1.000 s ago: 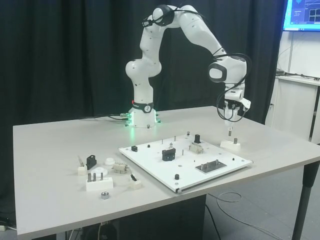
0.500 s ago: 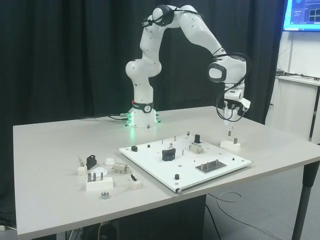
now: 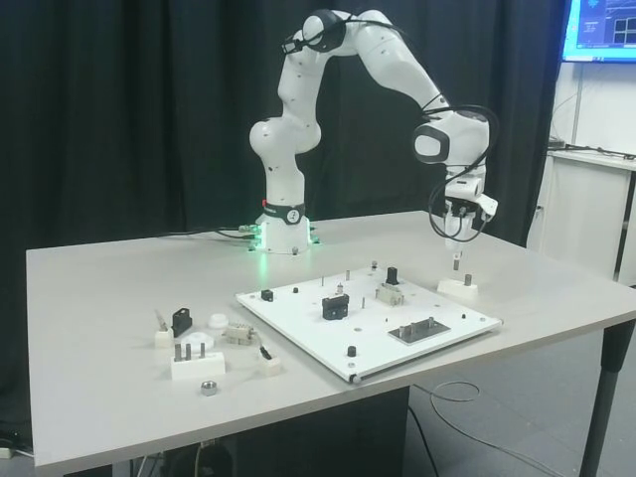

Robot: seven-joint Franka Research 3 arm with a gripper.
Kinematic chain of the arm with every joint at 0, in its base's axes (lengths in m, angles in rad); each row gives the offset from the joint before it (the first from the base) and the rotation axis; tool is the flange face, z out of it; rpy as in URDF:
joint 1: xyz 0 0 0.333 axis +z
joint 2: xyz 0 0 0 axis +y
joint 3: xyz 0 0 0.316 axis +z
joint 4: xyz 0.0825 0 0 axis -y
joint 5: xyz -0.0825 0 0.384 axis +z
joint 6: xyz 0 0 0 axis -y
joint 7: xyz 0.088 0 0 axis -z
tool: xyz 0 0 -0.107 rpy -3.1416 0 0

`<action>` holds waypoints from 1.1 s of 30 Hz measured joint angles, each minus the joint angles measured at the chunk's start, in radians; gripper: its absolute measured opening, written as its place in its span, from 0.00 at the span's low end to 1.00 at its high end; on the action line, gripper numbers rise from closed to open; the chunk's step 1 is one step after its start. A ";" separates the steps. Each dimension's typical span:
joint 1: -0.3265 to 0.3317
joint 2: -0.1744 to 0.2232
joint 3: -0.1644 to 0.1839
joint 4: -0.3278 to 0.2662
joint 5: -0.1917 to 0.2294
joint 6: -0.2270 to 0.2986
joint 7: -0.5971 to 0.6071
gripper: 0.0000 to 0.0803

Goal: Insert round peg 3.

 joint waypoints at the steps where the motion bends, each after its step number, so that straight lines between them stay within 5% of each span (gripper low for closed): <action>1: 0.000 0.000 -0.002 0.000 0.000 0.001 0.001 0.13; 20: -0.007 0.014 -0.133 0.013 -0.035 0.108 0.050 0.13; 33: -0.060 0.075 -0.150 0.063 -0.030 0.119 0.088 0.13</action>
